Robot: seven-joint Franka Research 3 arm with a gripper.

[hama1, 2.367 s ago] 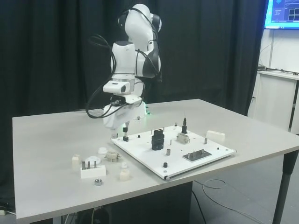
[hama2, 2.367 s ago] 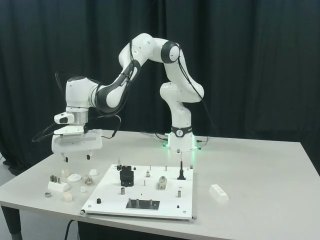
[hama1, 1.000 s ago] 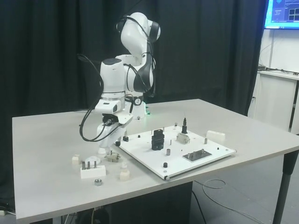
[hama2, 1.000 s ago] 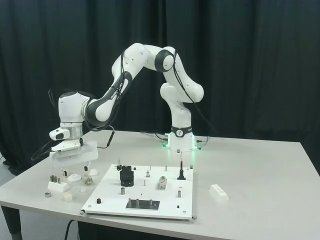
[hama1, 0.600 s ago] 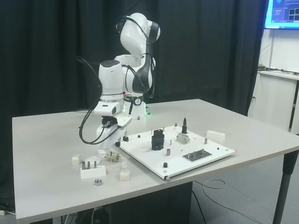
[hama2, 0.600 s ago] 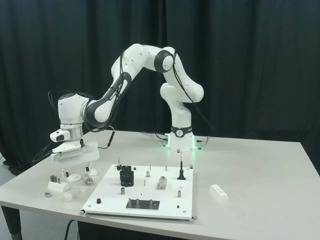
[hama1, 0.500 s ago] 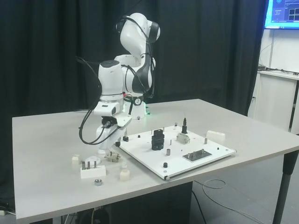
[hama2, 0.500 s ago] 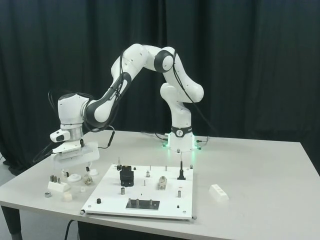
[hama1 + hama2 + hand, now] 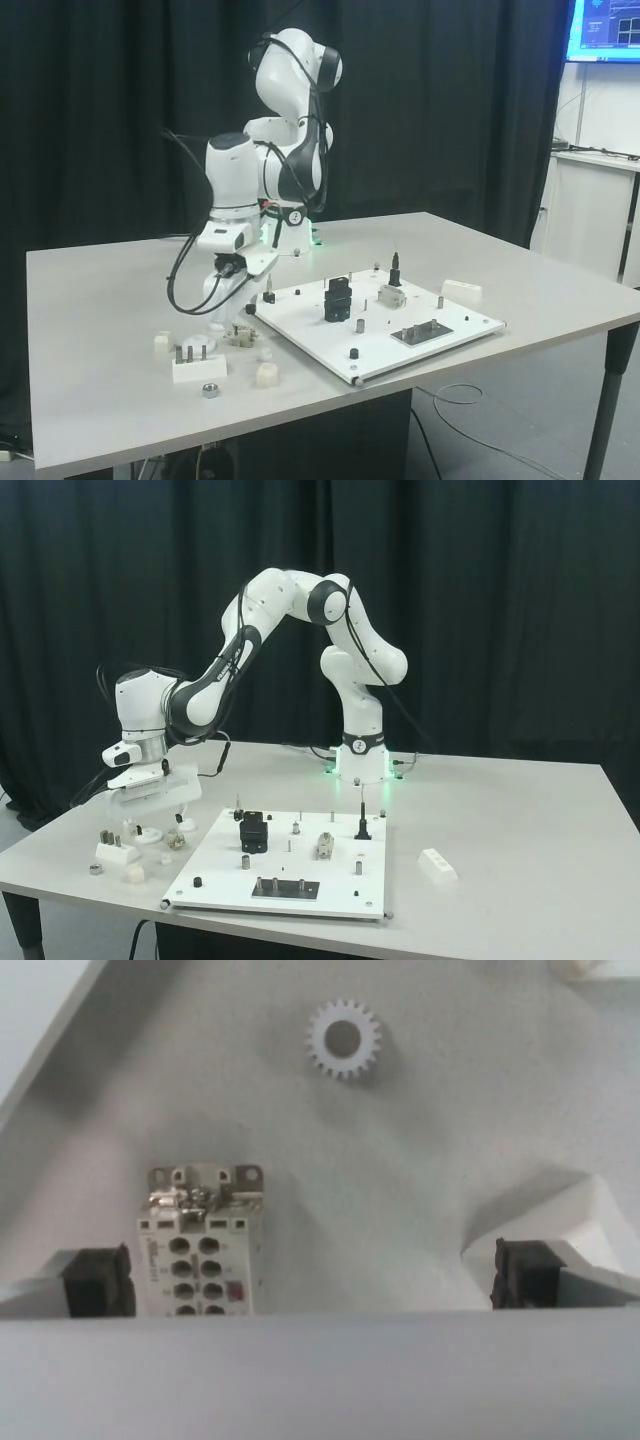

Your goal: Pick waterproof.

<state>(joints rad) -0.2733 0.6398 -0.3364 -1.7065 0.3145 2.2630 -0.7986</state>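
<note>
The tool (image 9: 233,318) has swung away from the white board (image 9: 372,322) and dropped low over the small loose parts on the tabletop (image 9: 90,300).

Even overhead light fell on the grey worktop (image 9: 110,300) against black curtains (image 9: 520,610); soft shadows pooled beneath the blurred fingers (image 9: 100,1282) in the wrist view.

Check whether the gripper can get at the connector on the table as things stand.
Probably yes. The gripper is open and hovers low over the connector, which sits near one finger rather than centred. Nothing covers it; the gear lies apart.
</note>
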